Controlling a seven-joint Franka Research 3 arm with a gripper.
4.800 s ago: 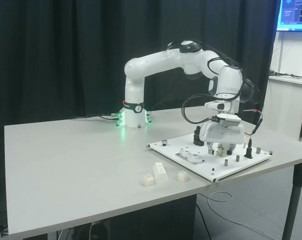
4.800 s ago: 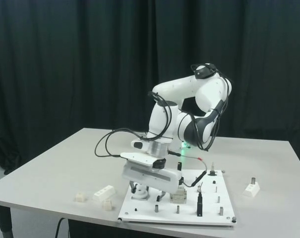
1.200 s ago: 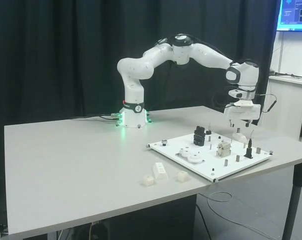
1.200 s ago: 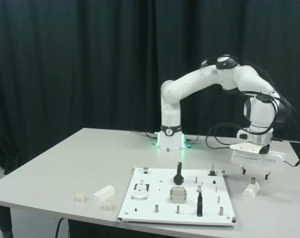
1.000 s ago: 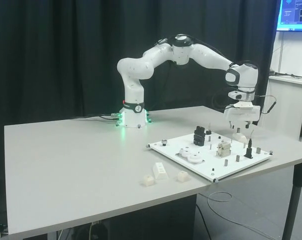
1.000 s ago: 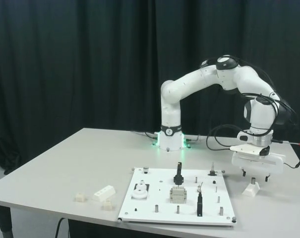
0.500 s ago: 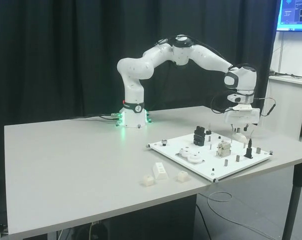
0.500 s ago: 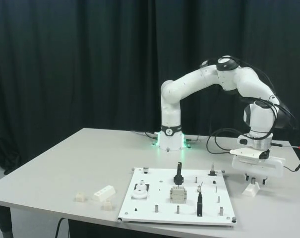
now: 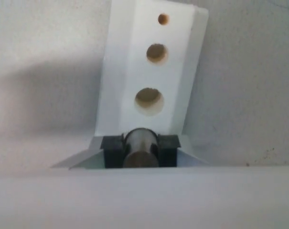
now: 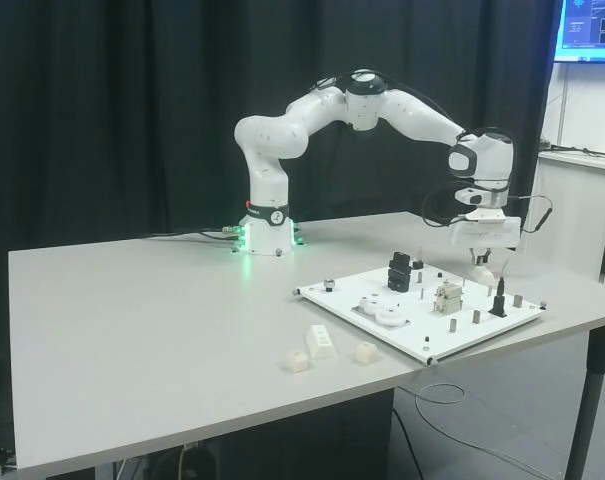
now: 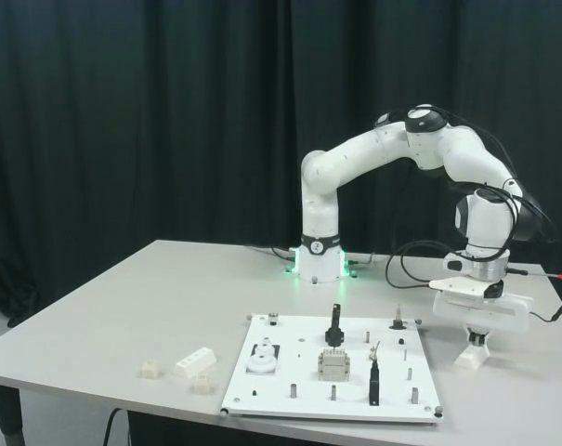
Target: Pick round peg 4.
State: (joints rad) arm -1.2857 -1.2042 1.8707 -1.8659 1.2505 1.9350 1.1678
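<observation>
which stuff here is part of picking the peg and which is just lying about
Job:
round peg
white peg holder
tool

Lying about:
white board with its parts
three small blocks
grey table

Robotics lab: black curtains (image 11: 169, 121), grey table (image 10: 132, 300), white test board (image 11: 290, 386).

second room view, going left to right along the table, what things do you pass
small white cube → long white rectangular block → flat white square assembly board with pegs and fittings → white robot gripper, lowered over the white peg holder block at the right end of the grey table.
</observation>
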